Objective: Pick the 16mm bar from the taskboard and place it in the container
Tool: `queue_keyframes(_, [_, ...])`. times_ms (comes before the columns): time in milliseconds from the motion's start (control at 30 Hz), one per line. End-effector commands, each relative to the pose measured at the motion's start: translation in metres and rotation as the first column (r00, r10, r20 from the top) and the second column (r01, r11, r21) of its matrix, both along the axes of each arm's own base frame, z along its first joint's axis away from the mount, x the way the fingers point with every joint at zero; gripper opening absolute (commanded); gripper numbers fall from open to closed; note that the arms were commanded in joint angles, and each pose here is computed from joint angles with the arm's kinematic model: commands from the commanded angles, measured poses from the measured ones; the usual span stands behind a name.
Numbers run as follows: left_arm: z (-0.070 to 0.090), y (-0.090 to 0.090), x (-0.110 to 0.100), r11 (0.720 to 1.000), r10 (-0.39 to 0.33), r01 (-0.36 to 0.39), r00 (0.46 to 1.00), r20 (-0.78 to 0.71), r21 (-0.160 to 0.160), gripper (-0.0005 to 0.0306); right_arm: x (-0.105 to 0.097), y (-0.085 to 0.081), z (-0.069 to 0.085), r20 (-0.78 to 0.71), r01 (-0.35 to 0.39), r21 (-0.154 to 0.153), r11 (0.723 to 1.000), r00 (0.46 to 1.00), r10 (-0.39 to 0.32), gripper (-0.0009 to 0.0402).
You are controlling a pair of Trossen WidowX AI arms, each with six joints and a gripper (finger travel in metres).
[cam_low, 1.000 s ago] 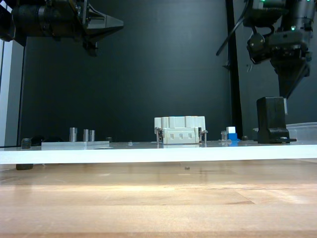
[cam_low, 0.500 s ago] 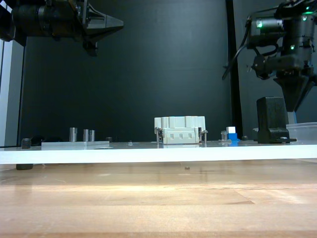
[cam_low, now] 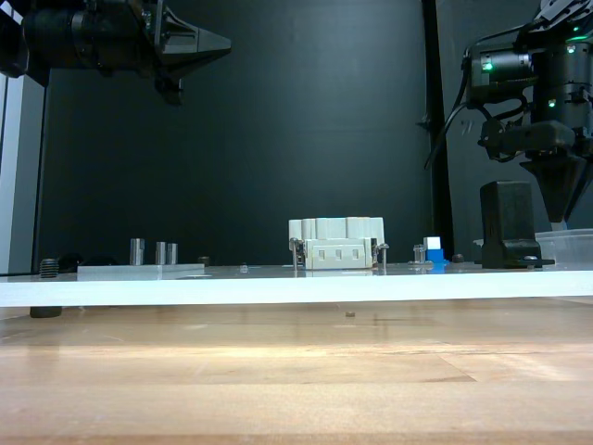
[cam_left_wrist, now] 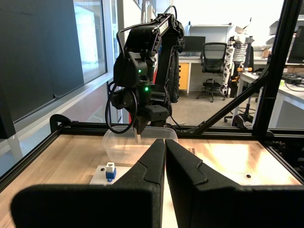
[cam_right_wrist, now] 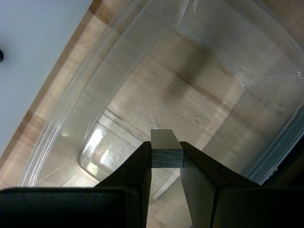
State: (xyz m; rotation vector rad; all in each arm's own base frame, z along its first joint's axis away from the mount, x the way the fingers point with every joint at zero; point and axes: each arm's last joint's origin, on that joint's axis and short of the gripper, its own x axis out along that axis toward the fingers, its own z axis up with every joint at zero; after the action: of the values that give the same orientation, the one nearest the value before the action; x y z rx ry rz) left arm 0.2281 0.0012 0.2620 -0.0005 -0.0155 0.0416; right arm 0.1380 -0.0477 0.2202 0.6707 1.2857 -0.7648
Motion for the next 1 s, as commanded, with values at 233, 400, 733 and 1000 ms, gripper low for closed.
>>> queue_keyframes(233, [0.0, 0.0, 0.0, 1.0, 0.0, 0.0, 1.0, 0.0, 0.0, 0.0, 0.0002, 0.0002, 0.0, -0.002, -0.03, 0.002, 1.0, 1.0, 0.03, 0.003])
queue_keyframes(400, [0.0, 0.0001, 0.0, 1.0, 0.0, 0.0, 1.0, 0.0, 0.0, 0.0, 0.0002, 0.0001, 0.0, -0.003, -0.035, 0.001, 0.999, 0.999, 0.035, 0.0066])
queue_keyframes(733, [-0.0001, 0.0001, 0.0001, 1.0, 0.0, 0.0, 1.0, 0.0, 0.0, 0.0, 0.0002, 0.0002, 0.0, -0.003, -0.034, 0.001, 0.999, 0.999, 0.034, 0.0158])
queue_keyframes(1000, [0.0, 0.0, 0.0, 1.0, 0.0, 0.0, 1.0, 0.0, 0.0, 0.0, 0.0001, 0.0002, 0.0, -0.004, -0.034, 0.001, 0.999, 0.999, 0.034, 0.0203])
